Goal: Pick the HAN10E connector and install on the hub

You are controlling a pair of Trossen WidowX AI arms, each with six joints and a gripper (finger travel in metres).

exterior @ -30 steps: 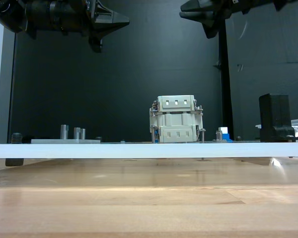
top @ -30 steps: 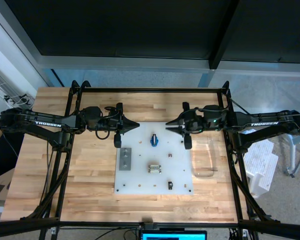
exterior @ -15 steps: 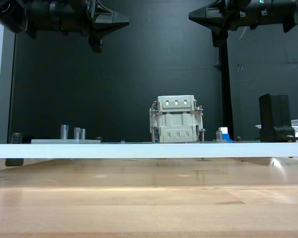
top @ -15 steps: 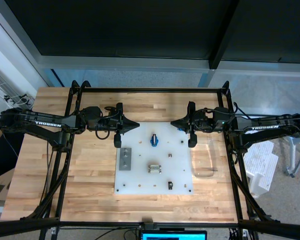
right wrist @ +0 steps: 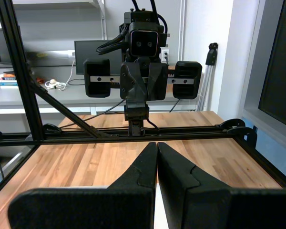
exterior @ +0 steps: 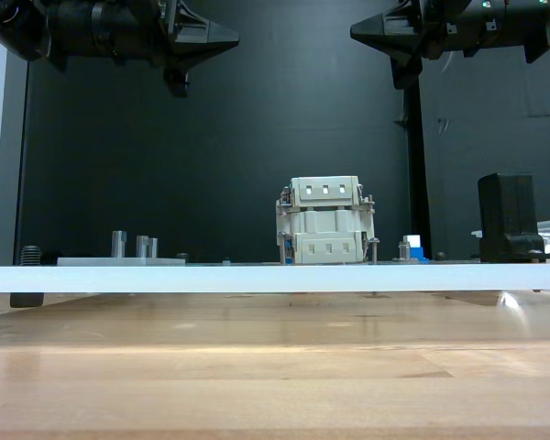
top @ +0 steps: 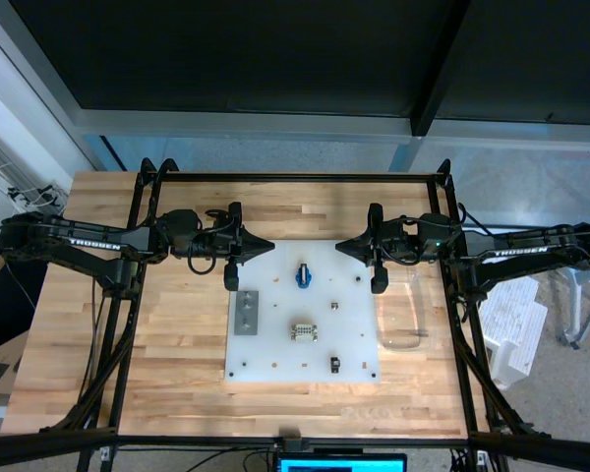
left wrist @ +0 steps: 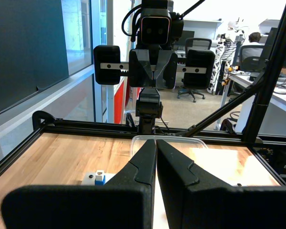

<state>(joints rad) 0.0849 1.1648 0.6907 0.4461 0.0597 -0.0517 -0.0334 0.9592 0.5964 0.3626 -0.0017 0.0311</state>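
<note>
The connector (exterior: pixel 325 190) already sits stacked on the hub (exterior: pixel 328 246). The pair stands near the middle of the white plate (top: pixel 275 366), a little toward its near edge. The placing step looks finished. As I judge it, what remains is to confirm the top piece is pressed fully home; in the low view it appears square on its base.

The left gripper (top: pixel 268 247) hangs high over the plate's far left corner and the right gripper (top: pixel 339 246) high over its far edge. Each has its jaws pressed together with nothing held.

Also on the plate are a grey two-hole block (top: pixel 246 311) by the left edge, a blue part (top: pixel 303 274) toward the far edge and a small black part (top: pixel 334 366) by the near edge. A clear tub (top: pixel 403 317) lies on the desk (top: pixel 167 383) just off the plate's right edge. Nothing stands between either arm and the stacked pair.
</note>
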